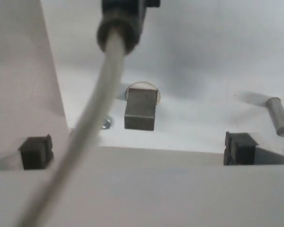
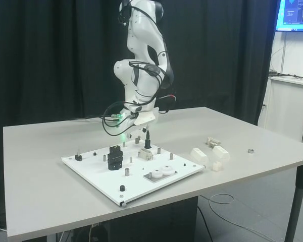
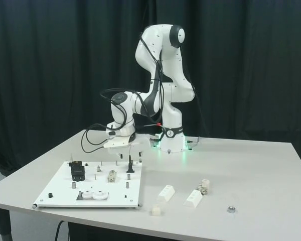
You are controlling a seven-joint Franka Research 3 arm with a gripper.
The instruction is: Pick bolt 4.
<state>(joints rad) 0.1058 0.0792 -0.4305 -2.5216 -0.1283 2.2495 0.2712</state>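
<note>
In the wrist view a grey square-headed bolt (image 1: 140, 113) stands upright on the white board (image 1: 203, 71), straight below the gap between my fingers. My gripper (image 1: 137, 150) is open, its two black fingertips (image 1: 240, 147) wide apart and above the bolt without touching it. A grey round pin (image 1: 279, 116) stands further off on the same board, and a small nut (image 1: 105, 123) lies beside the bolt. From the room views the gripper (image 2: 133, 132) (image 3: 121, 150) hangs a little above the far part of the board (image 2: 91, 174) (image 3: 55, 193).
A white cable (image 1: 90, 127) crosses the wrist view. The board also carries a black block (image 2: 114, 157) (image 3: 77, 170), a black peg (image 2: 147, 138), several small pins and two white gears (image 2: 161, 173) (image 3: 93, 195). White parts (image 2: 209, 154) (image 3: 166, 192) and a nut (image 2: 251, 150) (image 3: 231, 209) lie on the grey table.
</note>
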